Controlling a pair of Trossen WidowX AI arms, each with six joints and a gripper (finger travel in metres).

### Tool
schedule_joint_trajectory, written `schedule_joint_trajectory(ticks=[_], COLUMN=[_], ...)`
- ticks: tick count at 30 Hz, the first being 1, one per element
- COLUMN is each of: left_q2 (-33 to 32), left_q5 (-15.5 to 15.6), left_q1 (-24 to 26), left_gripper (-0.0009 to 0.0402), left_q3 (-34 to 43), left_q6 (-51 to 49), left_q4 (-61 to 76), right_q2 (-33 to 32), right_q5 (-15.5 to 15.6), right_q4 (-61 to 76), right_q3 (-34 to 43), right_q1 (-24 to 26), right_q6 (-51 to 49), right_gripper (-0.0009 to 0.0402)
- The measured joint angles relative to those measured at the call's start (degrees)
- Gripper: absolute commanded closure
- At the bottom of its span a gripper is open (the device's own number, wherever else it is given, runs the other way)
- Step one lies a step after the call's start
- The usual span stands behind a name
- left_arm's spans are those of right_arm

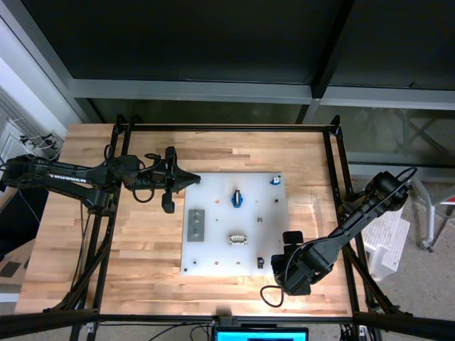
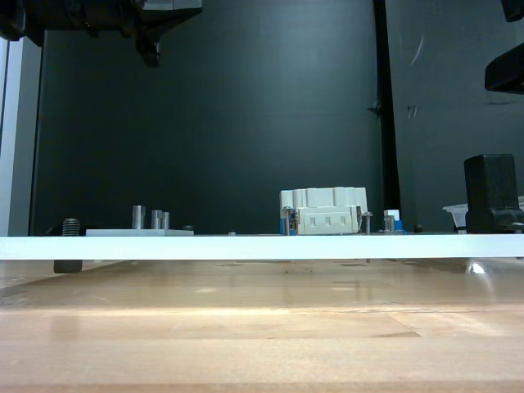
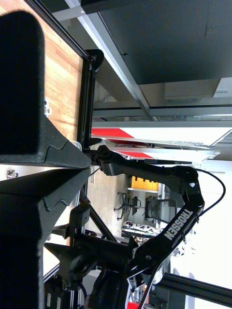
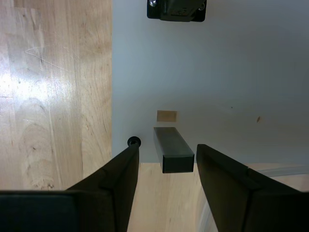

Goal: Pick the 16mm bar and install on taskboard

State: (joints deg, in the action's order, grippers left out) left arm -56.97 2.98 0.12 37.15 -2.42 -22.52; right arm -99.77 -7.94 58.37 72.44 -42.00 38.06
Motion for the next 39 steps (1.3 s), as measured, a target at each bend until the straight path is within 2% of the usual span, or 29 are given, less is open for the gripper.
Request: schedule_joint_trajectory(ticks=[6, 11, 23, 26, 30, 39], left_q2=[0.0, 0.0, 0.0, 0.0, 0.0, 0.0], left_q5=[0.0, 0.0, 0.0, 0.0, 0.0, 0.0], left_q1=[0.0, 0.0, 0.0, 0.0, 0.0, 0.0], left_gripper=[0.0393, 0.0393, 0.0393, 0.0393, 0.0393, 0.0393], left_q3=[0.0, 0.0, 0.0, 0.0, 0.0, 0.0], left_q6=[0.0, 0.0, 0.0, 0.0, 0.0, 0.0], left_q4=[0.0, 0.0, 0.0, 0.0, 0.0, 0.0], right_q2=[0.0, 0.1, 0.5, 0.9, 1.9, 2.2], right_q5=[0.0, -1.5, -1.0, -0.8, 1.8, 1.9], right_q4=[0.0, 0.0, 0.4, 0.5, 0.8, 3.6], right_q3=[0.0, 0.0, 0.0, 0.0, 0.2, 3.0], right_q1=[0.0, 0.0, 0.0, 0.0, 0.0, 0.1], right_q6=[0.0, 0.0, 0.0, 0.0, 0.1, 0.2], right_gripper=[0.029, 0.0322, 0.039, 0.0393, 0.0391, 0.0391])
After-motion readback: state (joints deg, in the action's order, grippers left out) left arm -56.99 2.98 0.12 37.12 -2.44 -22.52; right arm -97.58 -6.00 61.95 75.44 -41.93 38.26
